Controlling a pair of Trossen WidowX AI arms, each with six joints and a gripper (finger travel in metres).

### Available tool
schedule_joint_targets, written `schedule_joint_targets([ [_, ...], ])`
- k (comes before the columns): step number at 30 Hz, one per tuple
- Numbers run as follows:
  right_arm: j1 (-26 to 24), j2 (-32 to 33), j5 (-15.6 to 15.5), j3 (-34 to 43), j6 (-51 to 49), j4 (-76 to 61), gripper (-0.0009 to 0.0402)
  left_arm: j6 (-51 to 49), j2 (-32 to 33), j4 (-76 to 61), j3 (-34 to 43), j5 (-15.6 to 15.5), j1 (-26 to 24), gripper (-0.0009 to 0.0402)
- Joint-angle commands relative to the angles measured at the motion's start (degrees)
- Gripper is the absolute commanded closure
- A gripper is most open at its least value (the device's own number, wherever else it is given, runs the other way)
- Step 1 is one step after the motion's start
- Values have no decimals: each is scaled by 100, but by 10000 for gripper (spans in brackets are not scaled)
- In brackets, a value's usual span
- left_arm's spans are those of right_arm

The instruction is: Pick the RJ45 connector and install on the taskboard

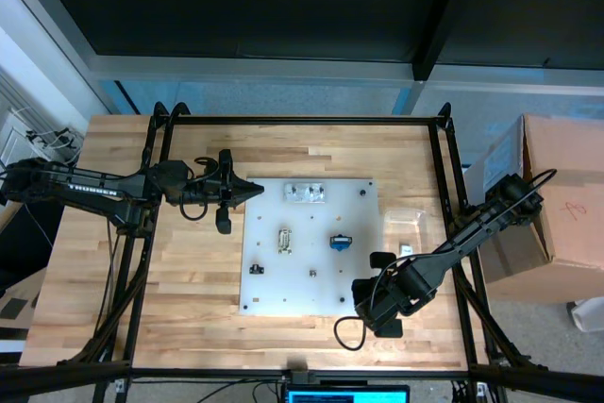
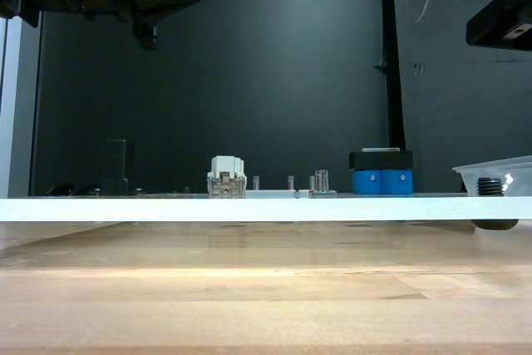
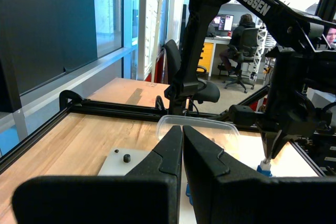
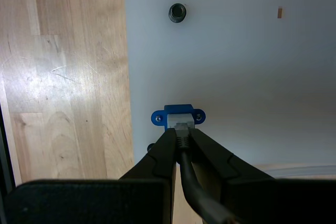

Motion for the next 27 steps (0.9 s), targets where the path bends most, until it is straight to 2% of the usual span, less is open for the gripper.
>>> schedule_joint_targets([
  [1, 2, -37, -2, 0, 7, 17, 370, 2, 0, 4, 2, 0, 2, 393],
  [14, -13, -326, 66, 140, -2, -66, 281, 2, 0, -4, 2, 0, 2, 393],
  [21, -13, -962, 70, 59, 4, -208, 238, 0, 0, 0, 2, 0, 2, 393],
  [24, -11, -1239, 201, 48, 46, -385, 226, 2, 0, 2, 2, 0, 2, 393],
  [27, -15, -1408, 203, 31, 50, -472, 223, 2, 0, 2, 2, 0, 2, 393],
])
